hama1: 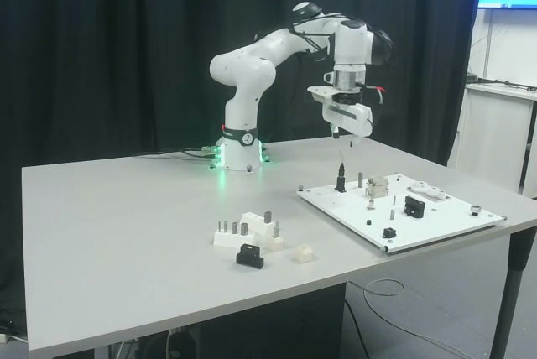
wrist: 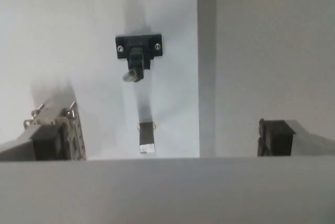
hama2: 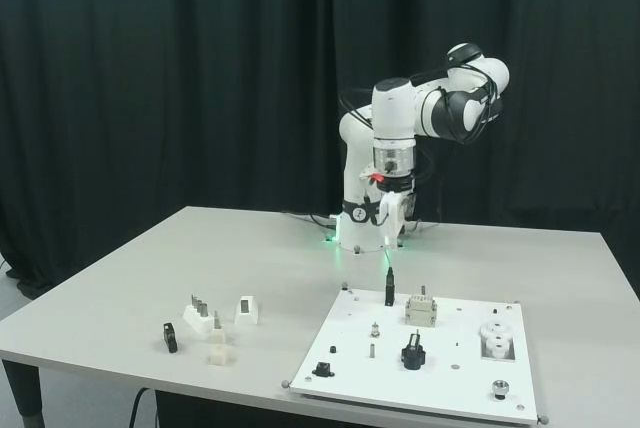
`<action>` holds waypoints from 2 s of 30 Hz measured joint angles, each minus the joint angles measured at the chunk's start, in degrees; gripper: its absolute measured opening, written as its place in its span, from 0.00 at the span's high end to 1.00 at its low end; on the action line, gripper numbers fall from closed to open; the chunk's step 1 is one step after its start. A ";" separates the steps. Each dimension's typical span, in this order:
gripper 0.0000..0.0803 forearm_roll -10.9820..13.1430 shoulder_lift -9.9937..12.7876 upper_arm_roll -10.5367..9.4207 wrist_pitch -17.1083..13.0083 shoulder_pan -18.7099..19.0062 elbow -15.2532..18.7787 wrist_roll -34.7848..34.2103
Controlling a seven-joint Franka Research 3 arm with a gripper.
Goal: Insert square peg 3.
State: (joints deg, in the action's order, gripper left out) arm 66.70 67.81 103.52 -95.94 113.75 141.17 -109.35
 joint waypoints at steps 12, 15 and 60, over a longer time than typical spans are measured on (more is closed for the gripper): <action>0.00 -0.04 0.94 0.42 -0.14 0.04 -0.09 6.14; 0.00 0.06 0.92 0.42 -0.02 0.03 -0.05 9.25; 0.00 3.67 0.97 -6.78 -0.50 6.19 -6.19 65.75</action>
State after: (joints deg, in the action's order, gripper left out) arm 70.37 68.79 96.74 -96.44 119.94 134.98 -43.60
